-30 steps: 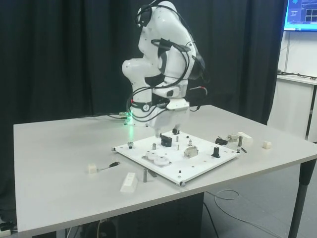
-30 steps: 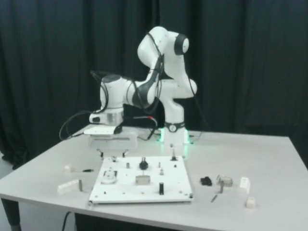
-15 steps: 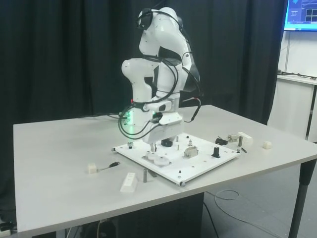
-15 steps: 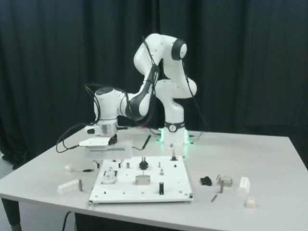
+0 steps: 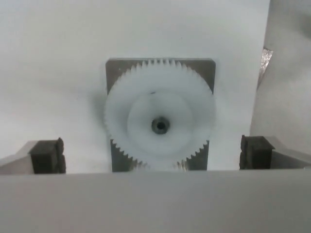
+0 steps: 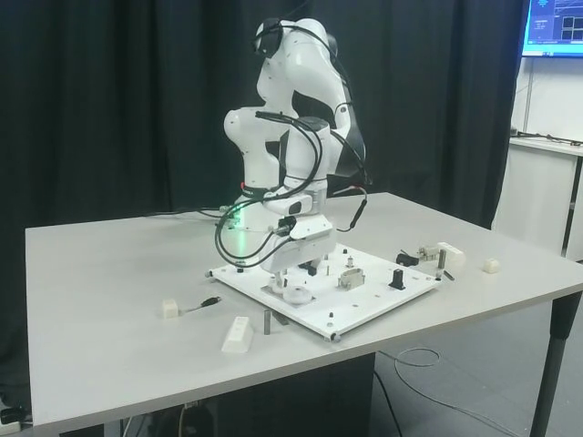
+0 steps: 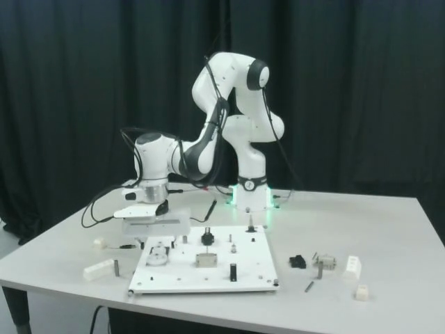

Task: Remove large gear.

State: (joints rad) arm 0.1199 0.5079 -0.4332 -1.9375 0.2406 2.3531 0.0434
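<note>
Hovering low over the white board [image 6: 321, 296], the gripper [image 5: 151, 154] was seen spread wide, its black pads [image 5: 47, 156] well clear of the large gear [image 5: 160, 124] on either side and nothing held. The white large gear was seated on a grey plate [image 5: 115, 68] set into the board, centred between the fingers.

Grey table [image 6: 109, 273]: bears white assembly board [image 6: 364, 305], small white blocks [image 6: 239, 335], loose black pin [image 6: 266, 322], and the arm's base [image 7: 252, 196].
</note>
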